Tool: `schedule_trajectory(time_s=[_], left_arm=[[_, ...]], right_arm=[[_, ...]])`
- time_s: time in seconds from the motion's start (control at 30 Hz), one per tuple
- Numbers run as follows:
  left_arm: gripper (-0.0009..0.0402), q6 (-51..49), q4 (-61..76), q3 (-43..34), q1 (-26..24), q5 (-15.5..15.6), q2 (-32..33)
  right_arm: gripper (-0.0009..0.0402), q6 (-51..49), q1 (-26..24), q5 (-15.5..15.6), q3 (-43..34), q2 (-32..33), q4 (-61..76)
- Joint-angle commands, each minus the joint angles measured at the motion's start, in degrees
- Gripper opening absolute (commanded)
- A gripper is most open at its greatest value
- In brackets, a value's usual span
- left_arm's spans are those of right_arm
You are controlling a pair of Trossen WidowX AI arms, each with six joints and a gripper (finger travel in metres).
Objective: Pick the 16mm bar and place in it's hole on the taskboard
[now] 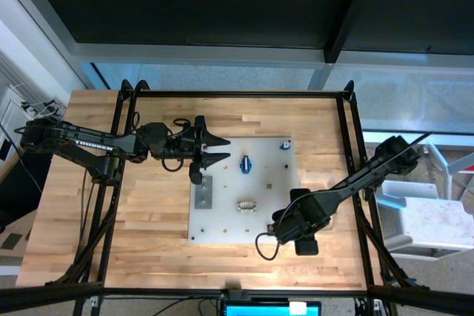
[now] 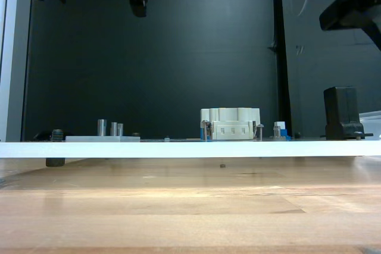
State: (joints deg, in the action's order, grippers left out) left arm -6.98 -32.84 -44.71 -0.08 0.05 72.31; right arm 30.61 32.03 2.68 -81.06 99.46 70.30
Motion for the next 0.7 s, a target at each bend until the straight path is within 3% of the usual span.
schedule_trajectory(time_s=[0.03,0.7], left_arm=[[0.0161,0.0,0.0,0.0,0.0,0.0,0.0],[0.0162,0.0,0.0,0.0,0.0,0.0,0.0]], right_arm=[[0.0252,0.3,0.0,0.0,0.0,-1.4,0.0],[0.0252,0.4,0.1,0.0,0.0,-2.4,0.0]])
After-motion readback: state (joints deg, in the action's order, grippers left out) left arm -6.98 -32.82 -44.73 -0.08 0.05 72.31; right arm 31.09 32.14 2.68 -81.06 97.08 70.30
